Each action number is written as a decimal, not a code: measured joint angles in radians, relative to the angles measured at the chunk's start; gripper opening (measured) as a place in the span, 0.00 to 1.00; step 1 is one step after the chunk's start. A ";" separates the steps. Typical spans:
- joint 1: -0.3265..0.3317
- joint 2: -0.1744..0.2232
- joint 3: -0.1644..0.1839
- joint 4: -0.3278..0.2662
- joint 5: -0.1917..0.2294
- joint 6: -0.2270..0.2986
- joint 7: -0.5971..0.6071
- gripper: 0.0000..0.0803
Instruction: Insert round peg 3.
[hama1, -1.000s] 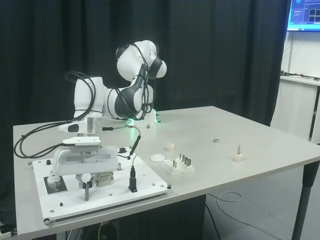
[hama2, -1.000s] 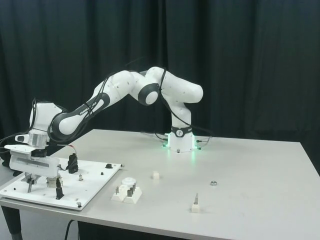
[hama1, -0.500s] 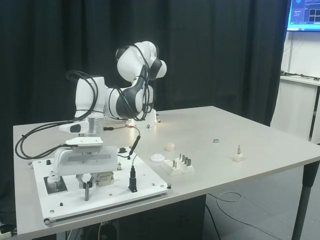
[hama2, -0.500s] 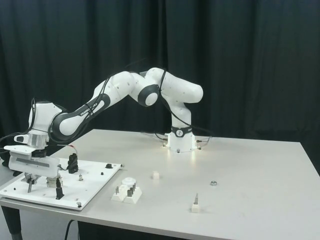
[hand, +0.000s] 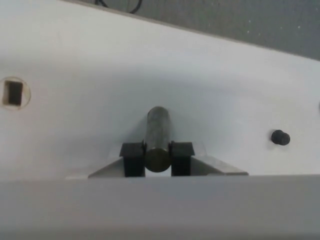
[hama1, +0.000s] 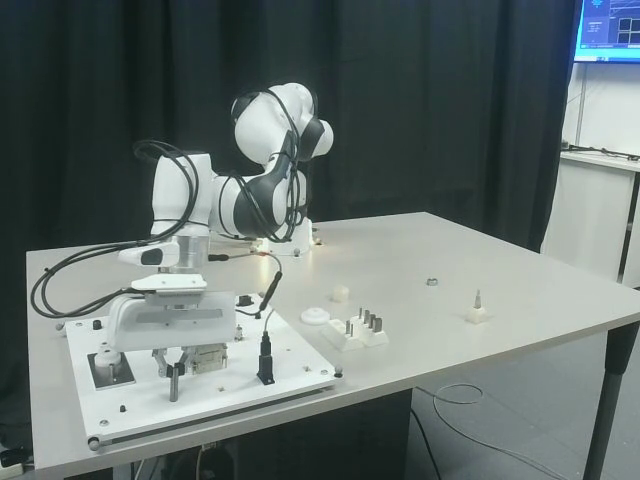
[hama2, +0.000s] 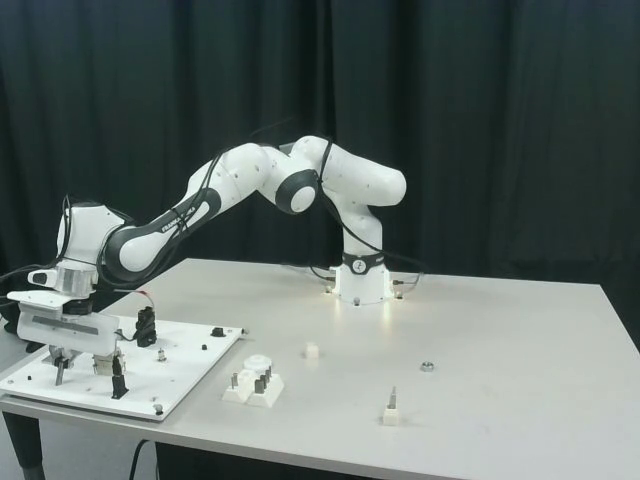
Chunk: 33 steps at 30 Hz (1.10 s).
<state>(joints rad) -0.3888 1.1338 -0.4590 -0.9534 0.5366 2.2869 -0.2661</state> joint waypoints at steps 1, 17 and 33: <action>0.000 0.000 0.000 0.000 0.001 0.000 0.010 0.13; -0.006 0.002 0.005 0.000 0.059 0.017 0.140 0.13; -0.009 0.010 0.007 0.000 0.121 0.051 0.216 0.13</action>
<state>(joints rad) -0.3981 1.1434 -0.4521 -0.9535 0.6573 2.3378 -0.0505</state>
